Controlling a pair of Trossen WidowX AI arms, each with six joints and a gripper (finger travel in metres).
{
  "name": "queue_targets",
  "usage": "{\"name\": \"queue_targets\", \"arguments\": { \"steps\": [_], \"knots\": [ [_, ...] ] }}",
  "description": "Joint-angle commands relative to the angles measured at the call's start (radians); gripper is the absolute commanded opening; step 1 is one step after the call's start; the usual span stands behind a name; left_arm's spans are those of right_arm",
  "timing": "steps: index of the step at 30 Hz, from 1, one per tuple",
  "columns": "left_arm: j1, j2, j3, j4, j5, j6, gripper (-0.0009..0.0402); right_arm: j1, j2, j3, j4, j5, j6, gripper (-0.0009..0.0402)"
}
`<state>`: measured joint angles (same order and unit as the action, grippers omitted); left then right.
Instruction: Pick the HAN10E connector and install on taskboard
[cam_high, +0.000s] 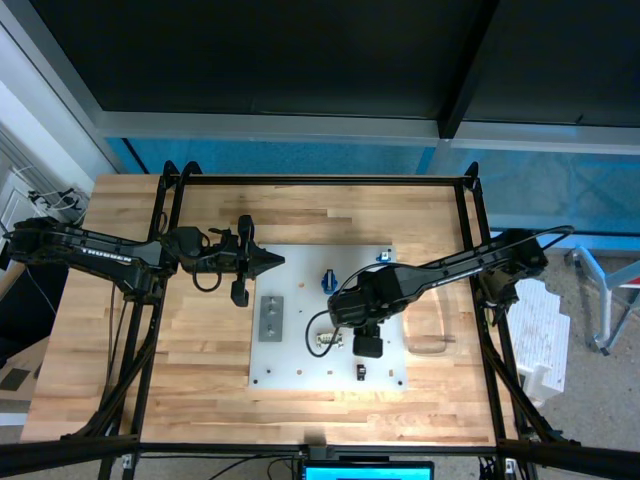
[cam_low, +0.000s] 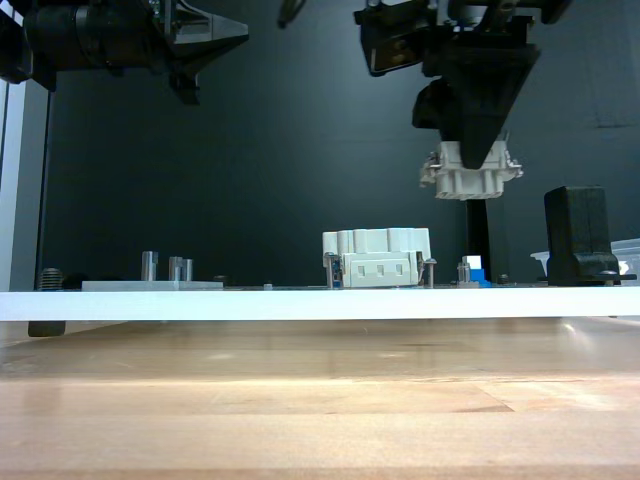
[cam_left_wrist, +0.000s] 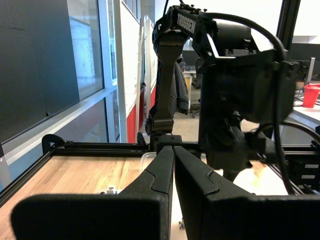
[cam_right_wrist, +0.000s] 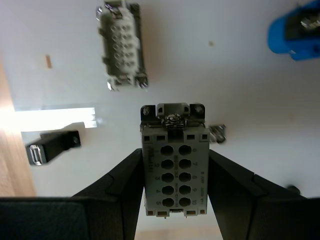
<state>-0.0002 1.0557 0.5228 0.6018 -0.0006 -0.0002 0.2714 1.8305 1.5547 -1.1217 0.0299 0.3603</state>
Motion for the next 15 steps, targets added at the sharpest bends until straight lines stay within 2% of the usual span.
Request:
{"name": "queue_targets", "arguments": {
  "steps": [1,15],
  "knots": [
    [0.000,0.000,0.000,0.000,0.000,0.000,0.0001,0.001,0.043,0.050,-0.010,-0.005,-0.003,0.0023],
    [0.000,0.000,0.000,0.000,0.000,0.000,0.0001,0.004,0.188,0.235,-0.066,-0.004,-0.057,0.0023]
  ]
}}
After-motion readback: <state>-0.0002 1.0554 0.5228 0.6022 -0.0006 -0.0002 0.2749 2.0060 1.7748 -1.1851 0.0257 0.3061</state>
